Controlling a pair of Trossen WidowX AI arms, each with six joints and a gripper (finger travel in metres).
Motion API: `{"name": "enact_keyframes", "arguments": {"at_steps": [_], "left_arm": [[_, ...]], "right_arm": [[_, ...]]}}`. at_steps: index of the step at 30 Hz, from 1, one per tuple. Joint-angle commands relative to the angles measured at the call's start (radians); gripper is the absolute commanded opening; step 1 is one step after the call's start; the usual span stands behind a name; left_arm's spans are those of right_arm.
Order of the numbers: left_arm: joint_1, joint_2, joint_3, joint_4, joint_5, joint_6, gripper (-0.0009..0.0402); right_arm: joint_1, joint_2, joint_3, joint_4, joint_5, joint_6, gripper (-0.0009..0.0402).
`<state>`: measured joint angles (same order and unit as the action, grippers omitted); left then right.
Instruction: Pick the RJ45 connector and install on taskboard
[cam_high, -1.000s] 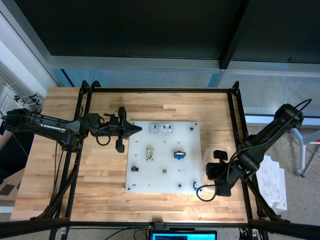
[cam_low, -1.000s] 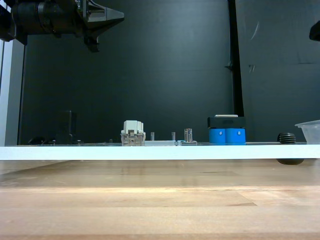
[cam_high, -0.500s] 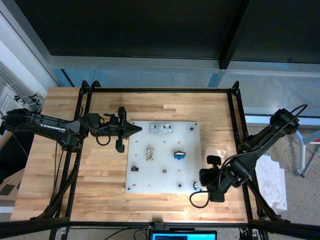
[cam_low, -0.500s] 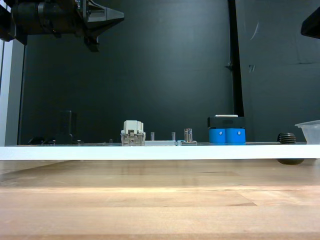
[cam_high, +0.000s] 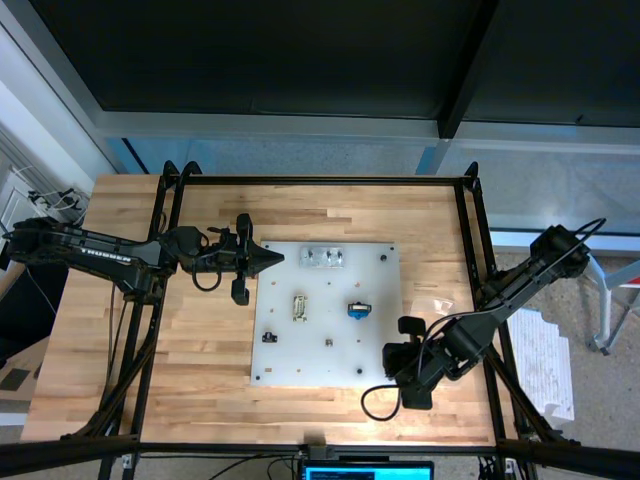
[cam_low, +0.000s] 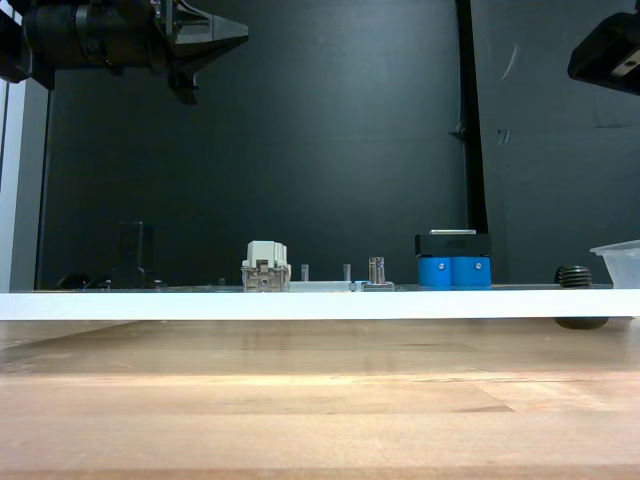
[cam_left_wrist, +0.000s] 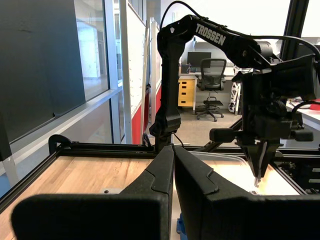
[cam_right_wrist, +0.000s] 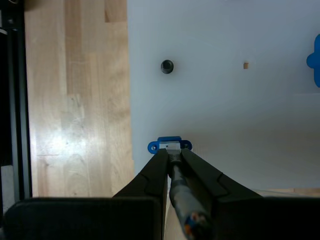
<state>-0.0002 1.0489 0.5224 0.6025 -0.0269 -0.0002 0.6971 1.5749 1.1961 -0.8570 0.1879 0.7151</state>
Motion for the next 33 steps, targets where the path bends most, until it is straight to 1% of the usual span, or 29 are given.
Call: {"name": "enact_keyframes", "arguments": {"at_steps": [1, 8, 11, 13, 14, 33], "left_arm": [[0.000, 0.000, 0.000, 0.000, 0.000, 0.000, 0.0000], [0.000, 0.000, 0.000, 0.000, 0.000, 0.000, 0.0000], [0.000, 0.000, 0.000, 0.000, 0.000, 0.000, 0.0000], [0.000, 0.000, 0.000, 0.000, 0.000, 0.000, 0.0000], [0.000, 0.000, 0.000, 0.000, 0.000, 0.000, 0.0000], [0.000, 0.000, 0.000, 0.000, 0.000, 0.000, 0.0000]], "right_arm": [[0.000, 0.004, -0.001, -0.001, -0.002, -0.010, 0.0000], [-0.002, 0.004, -0.002, -0.006, -0.006, -0.026, 0.0000], [-0.002, 0.021, -0.002, -0.005, -0.009, -0.028, 0.0000], [-0.002, 0.034, -0.002, 0.003, -0.024, -0.029, 0.0000], [-0.002, 0.036, -0.002, 0.007, -0.025, -0.029, 0.0000], [-0.004, 0.037, -0.014, 0.008, -0.020, -0.044, 0.0000]]}}
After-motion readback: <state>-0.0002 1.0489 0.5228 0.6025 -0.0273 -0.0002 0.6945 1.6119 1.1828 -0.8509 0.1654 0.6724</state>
